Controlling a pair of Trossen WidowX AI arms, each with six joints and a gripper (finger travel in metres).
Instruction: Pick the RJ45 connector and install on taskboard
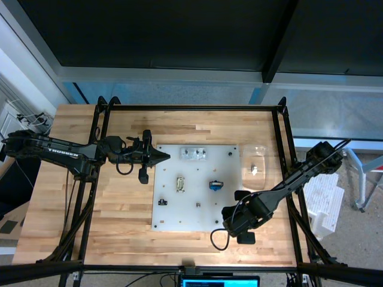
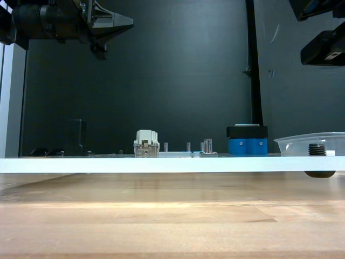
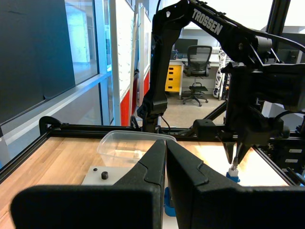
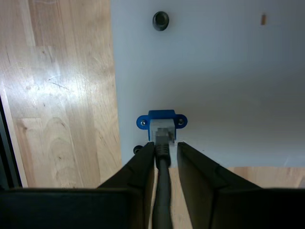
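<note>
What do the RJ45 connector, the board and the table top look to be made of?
RJ45 connector, held in the right gripper at a blue socket: pale whitish plastic, by its moulded look. Taskboard: smooth matt white sheet, plastic or painted, unclear. Table: glossy wood with visible grain. Left gripper hangs shut above the board's far left corner.

White "TROSSEN" lettering on right arm (image 3: 207, 21); "TROSSEN" also on left arm (image 1: 63, 150).

Black, cable-looped arms (image 1: 54, 146) (image 1: 299, 173) lettered TROSSEN end in the tapered left end effector (image 1: 163, 156) and right end effector (image 4: 165, 145).
</note>
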